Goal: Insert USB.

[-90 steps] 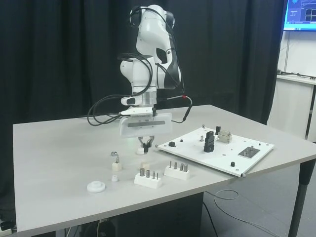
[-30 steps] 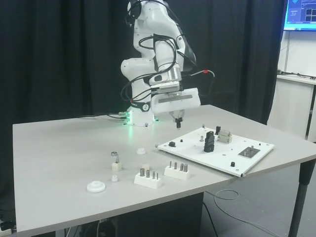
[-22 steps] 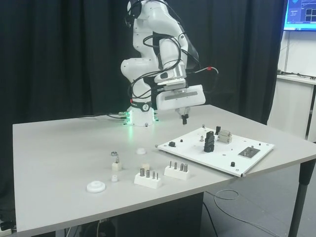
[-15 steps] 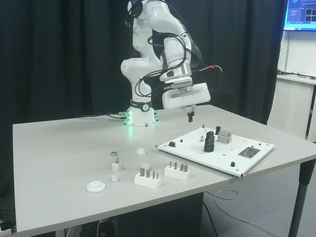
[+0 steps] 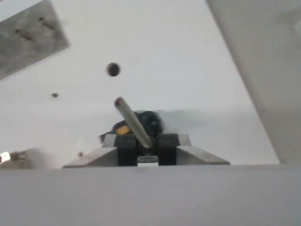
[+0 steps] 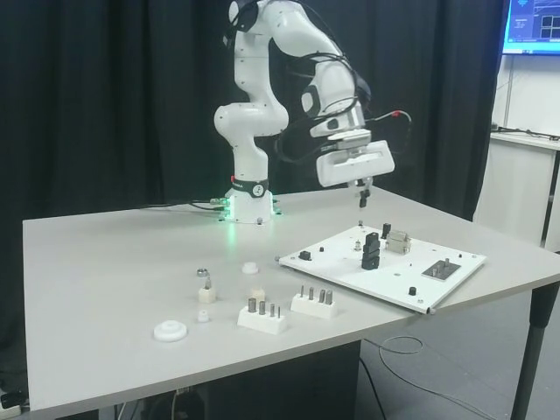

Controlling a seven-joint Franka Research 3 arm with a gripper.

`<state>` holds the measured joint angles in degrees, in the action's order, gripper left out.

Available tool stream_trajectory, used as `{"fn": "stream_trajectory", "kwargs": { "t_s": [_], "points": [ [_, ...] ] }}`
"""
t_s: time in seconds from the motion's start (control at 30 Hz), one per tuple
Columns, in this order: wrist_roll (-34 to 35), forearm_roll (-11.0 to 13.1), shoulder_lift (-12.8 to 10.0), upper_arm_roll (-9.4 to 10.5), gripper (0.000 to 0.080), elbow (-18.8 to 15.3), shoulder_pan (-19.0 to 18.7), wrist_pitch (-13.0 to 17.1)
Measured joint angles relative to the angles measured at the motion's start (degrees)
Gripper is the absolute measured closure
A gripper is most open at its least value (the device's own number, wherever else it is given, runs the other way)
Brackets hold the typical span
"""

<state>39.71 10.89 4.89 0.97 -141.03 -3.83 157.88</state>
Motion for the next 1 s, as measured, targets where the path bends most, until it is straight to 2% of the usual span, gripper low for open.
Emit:
{"fn": "stream_trajectory", "kwargs": {
  "t_s": [0.3, 0.67, 1.0],
  "points": [
    [3.3, -4.9, 1.0, 5.45, 0.0711, 0.1, 0.0, -1.0],
    [4.0, -10.0, 0.9, 11.93, 0.0711, 1.1, 0.0, -2.7],
    [3.2, -13.9, 0.3, 15.52, 0.0711, 3.3, 0.0, -5.6]
  ]
}}
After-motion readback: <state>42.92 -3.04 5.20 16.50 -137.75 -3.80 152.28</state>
